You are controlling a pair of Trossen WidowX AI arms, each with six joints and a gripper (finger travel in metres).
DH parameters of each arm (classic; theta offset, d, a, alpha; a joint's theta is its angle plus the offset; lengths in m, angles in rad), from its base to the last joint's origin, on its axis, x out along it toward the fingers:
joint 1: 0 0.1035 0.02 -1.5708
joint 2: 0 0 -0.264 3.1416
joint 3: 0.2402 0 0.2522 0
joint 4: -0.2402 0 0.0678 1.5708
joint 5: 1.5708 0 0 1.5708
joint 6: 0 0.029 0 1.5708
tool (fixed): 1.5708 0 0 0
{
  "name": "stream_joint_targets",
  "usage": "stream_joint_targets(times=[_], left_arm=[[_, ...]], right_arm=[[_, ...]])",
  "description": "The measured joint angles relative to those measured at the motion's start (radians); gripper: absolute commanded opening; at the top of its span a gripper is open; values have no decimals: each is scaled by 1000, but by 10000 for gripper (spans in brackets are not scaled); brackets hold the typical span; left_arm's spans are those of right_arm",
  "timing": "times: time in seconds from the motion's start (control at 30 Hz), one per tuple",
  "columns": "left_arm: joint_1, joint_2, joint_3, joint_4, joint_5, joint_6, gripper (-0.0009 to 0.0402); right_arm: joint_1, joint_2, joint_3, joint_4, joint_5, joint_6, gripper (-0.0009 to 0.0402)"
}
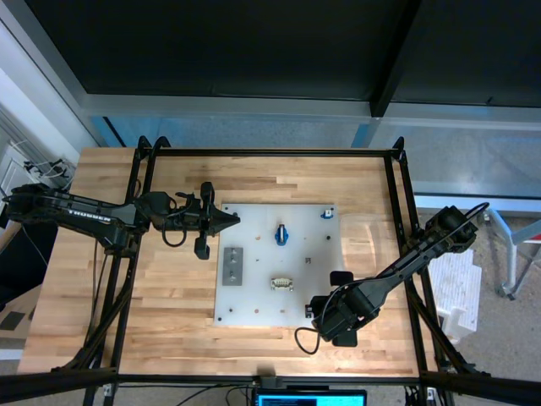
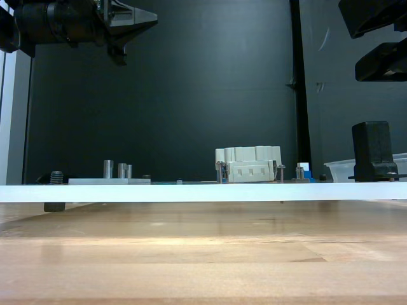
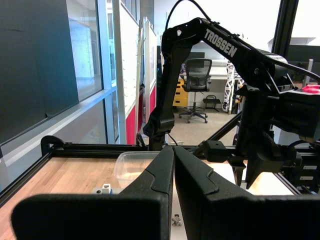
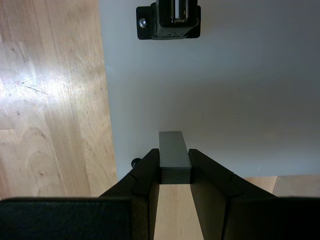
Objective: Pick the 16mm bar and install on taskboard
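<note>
Progress is sitting roughly at the midpoint, I am judging. Starting at the left, the left gripper (image 1: 228, 218) is hovering above the far left corner of the large white square taskboard (image 1: 254, 315), its fingers pressing together on nothing. Going right, the right gripper (image 4: 174, 161) is hanging over the board's near right corner, its fingers clamping the short grey metal 16mm bar (image 4: 173, 145), so picking is looking done and installing is waiting to be done. The high view is hiding the bar under the right arm; the fingers are covering its lower part, and which hole is awaiting it I am not managing to tell.
</note>
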Motion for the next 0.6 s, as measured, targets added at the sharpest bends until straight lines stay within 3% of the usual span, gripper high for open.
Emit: stream_joint_targets(times=[0.6], left_arm=[[0, 0, 0, 0, 0, 0, 0]], right_arm=[[2, -2, -61, 79, -3, -3, 4]])
